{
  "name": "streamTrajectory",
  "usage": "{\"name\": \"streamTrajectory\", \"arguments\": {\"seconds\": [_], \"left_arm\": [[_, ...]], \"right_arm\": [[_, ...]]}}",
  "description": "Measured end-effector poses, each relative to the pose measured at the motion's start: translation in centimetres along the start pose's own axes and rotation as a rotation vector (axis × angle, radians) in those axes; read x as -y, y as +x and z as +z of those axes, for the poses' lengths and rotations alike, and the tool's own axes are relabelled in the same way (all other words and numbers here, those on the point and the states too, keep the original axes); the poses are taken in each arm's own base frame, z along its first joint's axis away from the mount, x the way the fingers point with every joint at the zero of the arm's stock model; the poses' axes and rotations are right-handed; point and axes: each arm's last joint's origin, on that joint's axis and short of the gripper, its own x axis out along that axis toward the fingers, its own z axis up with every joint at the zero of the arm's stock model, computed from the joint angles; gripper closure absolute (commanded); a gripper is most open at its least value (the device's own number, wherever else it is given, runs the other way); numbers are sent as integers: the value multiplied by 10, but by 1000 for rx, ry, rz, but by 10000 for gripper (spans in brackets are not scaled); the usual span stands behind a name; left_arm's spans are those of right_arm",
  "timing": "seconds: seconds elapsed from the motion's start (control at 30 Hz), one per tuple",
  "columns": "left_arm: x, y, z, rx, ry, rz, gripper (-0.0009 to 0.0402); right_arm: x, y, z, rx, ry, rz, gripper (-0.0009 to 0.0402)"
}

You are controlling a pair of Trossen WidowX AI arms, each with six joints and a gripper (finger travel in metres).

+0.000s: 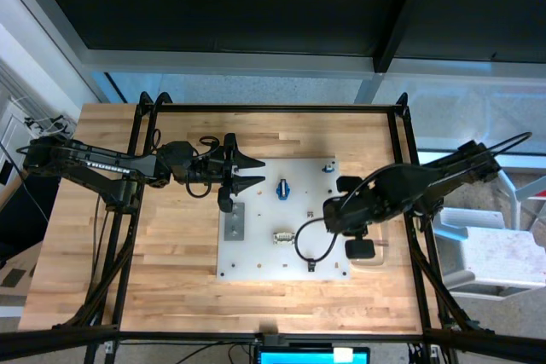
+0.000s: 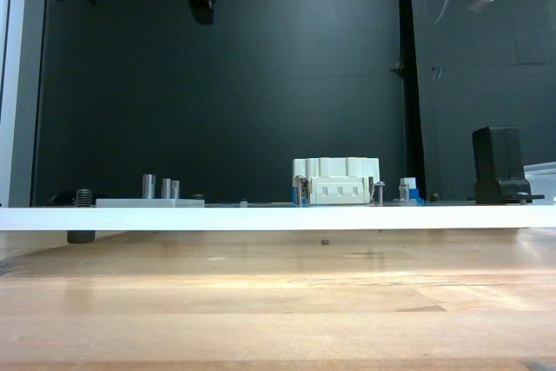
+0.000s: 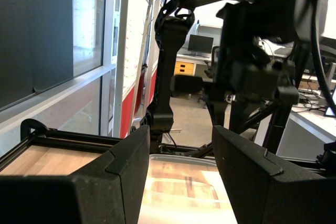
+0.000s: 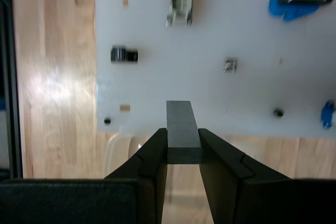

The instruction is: Pick the 16mm bar and place in it's hole on the taskboard

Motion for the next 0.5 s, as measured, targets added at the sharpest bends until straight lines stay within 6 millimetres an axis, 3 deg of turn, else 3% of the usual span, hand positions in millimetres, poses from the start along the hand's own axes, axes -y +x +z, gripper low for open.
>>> {"name": "streamTrajectory", "arguments": {"seconds": [0.5], "left_arm": [[0,0,0,0,0,0,232]], "right_arm": [[-32,48,10,-231,50,17,393]]}}
